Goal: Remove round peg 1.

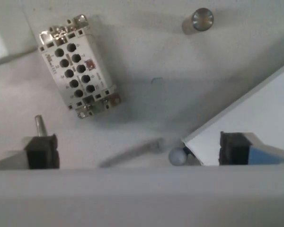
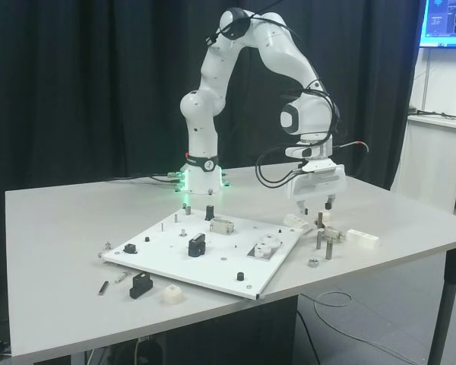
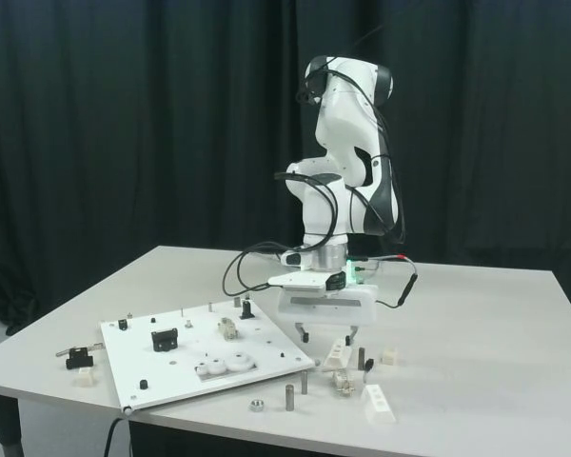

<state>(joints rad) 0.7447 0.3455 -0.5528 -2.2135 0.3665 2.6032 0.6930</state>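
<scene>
The black-padded gripper (image 1: 130, 150) hangs with jaws apart, holding nothing, off the white board's (image 2: 205, 268) three-o'clock edge. A grey round metal peg (image 1: 202, 19) stands on the grey table (image 2: 61, 220) nearby, so removal looks done.

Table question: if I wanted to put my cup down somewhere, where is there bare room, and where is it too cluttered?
The table is bare between the white board and the far left edge, and behind the board around the arm's base. The far right end in the second room view is bare too. It is crowded beside the board under the gripper, where pegs and white blocks lie.
</scene>
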